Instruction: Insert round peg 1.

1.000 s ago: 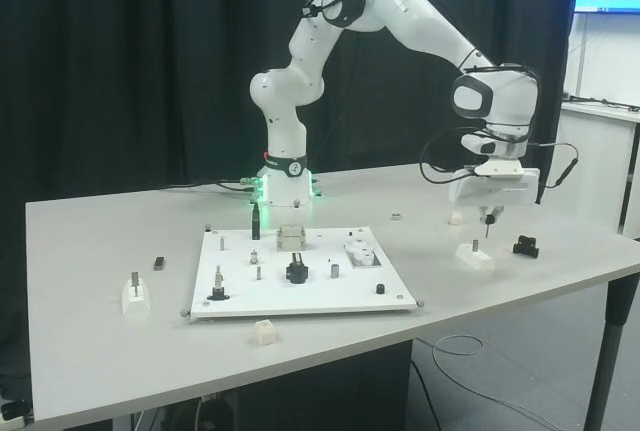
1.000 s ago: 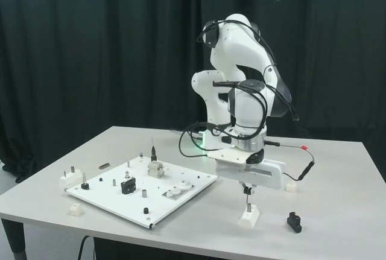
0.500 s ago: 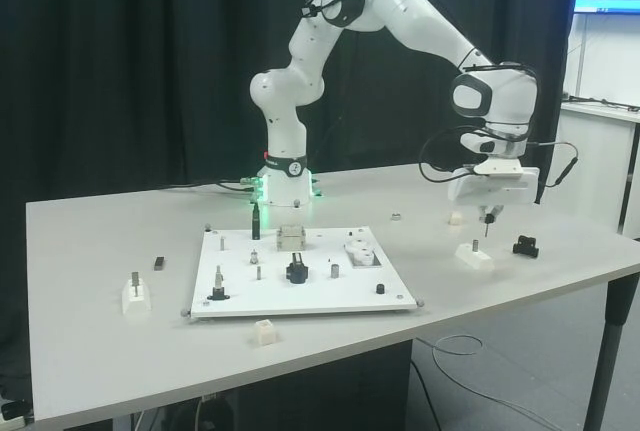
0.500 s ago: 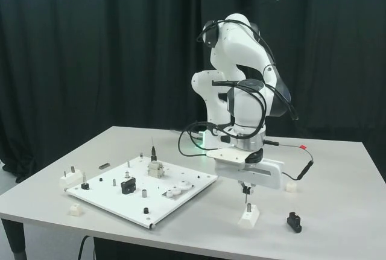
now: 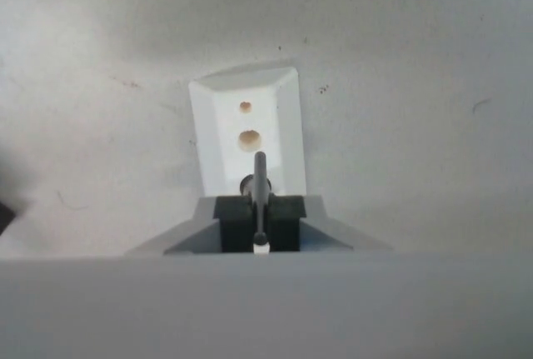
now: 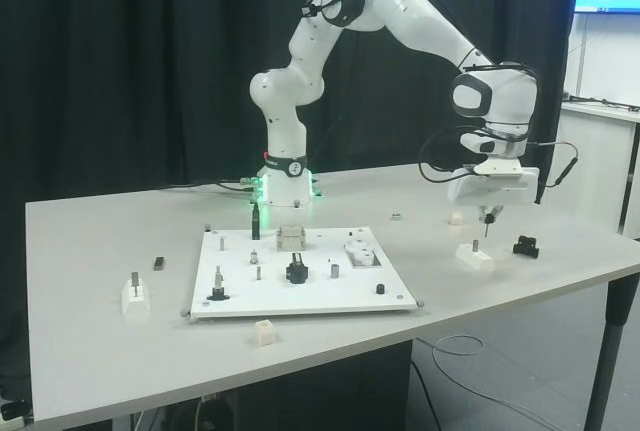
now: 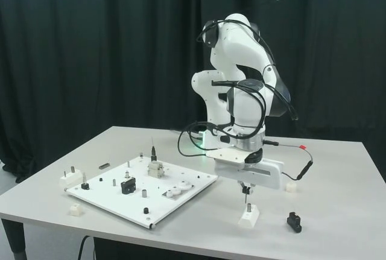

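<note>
My gripper hangs over the table to the right of the white board. It is shut on a thin grey round peg that points downward. Just below stands a small white holder block. The wrist view shows two empty round holes in the block and a short dark peg standing in it beside the held peg. The held peg's tip is clear of the block. In the wrist view my gripper shows black fingers on both sides of the peg.
A black part lies right of the holder, and a small white block lies behind it. The board carries several pegs and fixtures. Left of the board stands another white holder; a white cube lies before it.
My gripper has risen a little with the peg in it. Nothing else has moved.
</note>
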Controlling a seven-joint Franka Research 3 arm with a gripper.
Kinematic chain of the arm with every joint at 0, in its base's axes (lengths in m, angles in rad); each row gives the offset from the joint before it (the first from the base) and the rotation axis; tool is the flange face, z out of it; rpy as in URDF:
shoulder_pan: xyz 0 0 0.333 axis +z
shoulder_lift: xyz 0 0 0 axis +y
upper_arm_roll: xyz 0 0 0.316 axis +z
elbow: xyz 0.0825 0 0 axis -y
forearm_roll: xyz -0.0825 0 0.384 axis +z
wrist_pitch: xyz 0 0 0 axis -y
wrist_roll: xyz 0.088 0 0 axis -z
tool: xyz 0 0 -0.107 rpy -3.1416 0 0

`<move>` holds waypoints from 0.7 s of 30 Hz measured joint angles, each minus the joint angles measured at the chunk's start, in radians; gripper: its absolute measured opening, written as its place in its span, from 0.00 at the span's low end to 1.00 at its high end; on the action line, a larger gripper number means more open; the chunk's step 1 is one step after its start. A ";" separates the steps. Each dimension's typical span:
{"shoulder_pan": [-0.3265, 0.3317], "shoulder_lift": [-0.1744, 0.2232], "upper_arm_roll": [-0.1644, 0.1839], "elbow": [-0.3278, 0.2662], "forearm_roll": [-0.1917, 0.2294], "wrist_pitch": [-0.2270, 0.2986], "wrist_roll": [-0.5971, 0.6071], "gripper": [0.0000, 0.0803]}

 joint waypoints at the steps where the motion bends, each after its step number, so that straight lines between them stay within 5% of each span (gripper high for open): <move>1: 0.000 0.000 0.000 0.000 0.000 0.000 0.000 0.04; 21: 0.000 -0.008 -0.041 0.001 -0.015 -0.020 -0.023 0.04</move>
